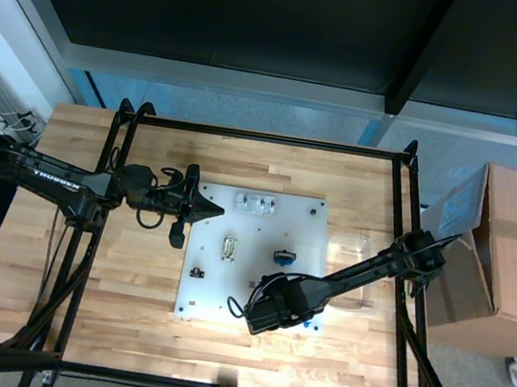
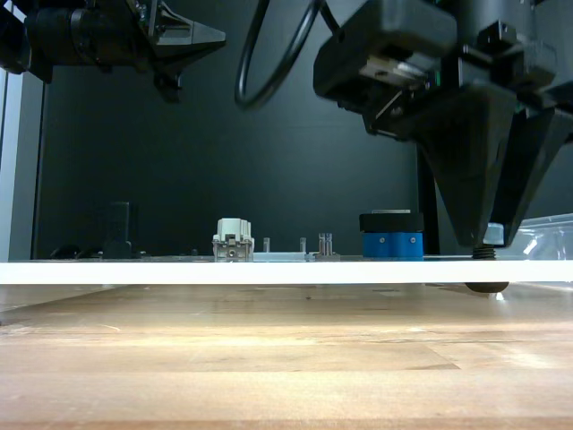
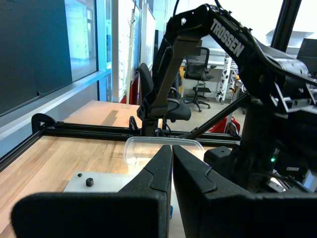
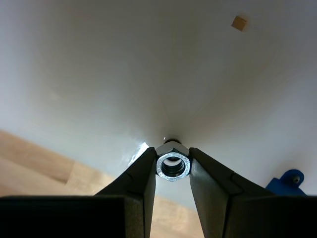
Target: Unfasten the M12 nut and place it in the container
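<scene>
Right gripper (image 2: 489, 235), lower right in the low view, pinches the silver nut (image 4: 173, 166) on its stud (image 2: 486, 253); left gripper (image 1: 214, 211), fingers pressed together, hovers centre-left in the high view.

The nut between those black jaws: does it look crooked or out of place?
Nothing stands out. The nut sits on top of its stud, not visibly tilted, ribs showing beneath, with the right gripper's jaws shut on its sides near the board's near right edge. The left gripper hangs shut above the board's left edge.
</scene>
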